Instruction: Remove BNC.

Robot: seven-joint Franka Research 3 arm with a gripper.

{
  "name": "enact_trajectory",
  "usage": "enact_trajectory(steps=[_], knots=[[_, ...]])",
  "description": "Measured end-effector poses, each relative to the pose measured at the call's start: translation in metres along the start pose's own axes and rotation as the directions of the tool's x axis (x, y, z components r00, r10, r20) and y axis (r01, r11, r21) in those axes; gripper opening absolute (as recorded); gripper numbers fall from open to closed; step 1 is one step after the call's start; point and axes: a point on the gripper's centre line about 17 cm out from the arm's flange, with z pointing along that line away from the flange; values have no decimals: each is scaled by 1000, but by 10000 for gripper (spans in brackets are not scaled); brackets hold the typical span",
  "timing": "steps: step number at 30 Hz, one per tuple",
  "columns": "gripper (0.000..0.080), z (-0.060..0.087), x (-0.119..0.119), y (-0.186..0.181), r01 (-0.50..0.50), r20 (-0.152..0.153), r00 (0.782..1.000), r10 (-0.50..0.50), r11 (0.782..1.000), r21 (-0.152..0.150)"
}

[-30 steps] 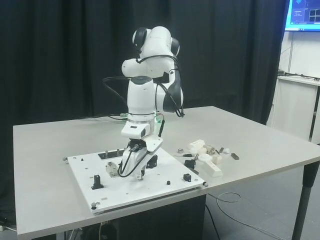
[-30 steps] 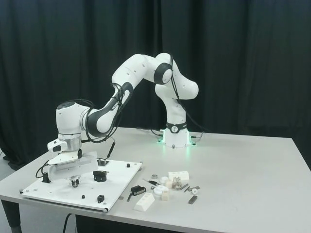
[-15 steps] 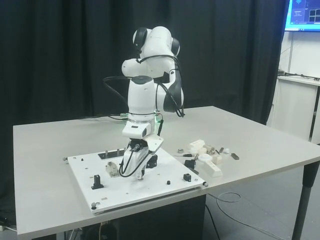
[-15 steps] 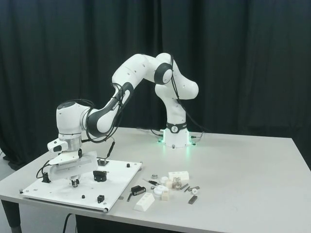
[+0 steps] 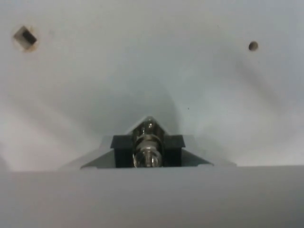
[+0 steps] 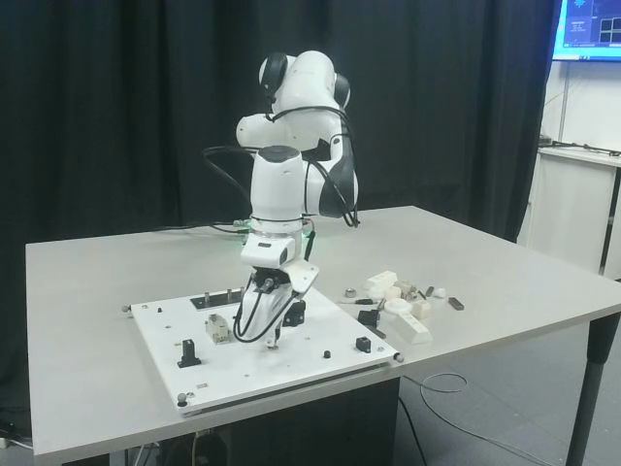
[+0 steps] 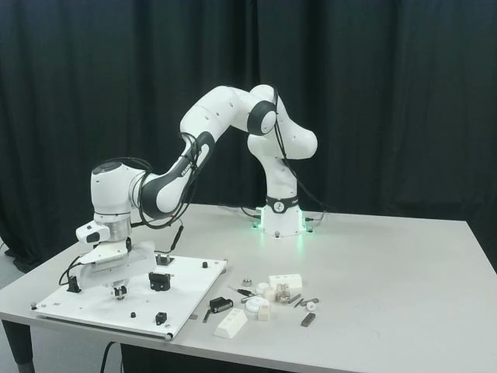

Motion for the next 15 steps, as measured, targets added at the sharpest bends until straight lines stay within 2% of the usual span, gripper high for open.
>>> enact_trajectory(steps=[7, 15], knots=[[119, -4, 0, 0, 11, -3, 1000, -11, 1000, 0], [119, -26, 3, 3, 15, -19, 1000, -15, 1000, -7]])
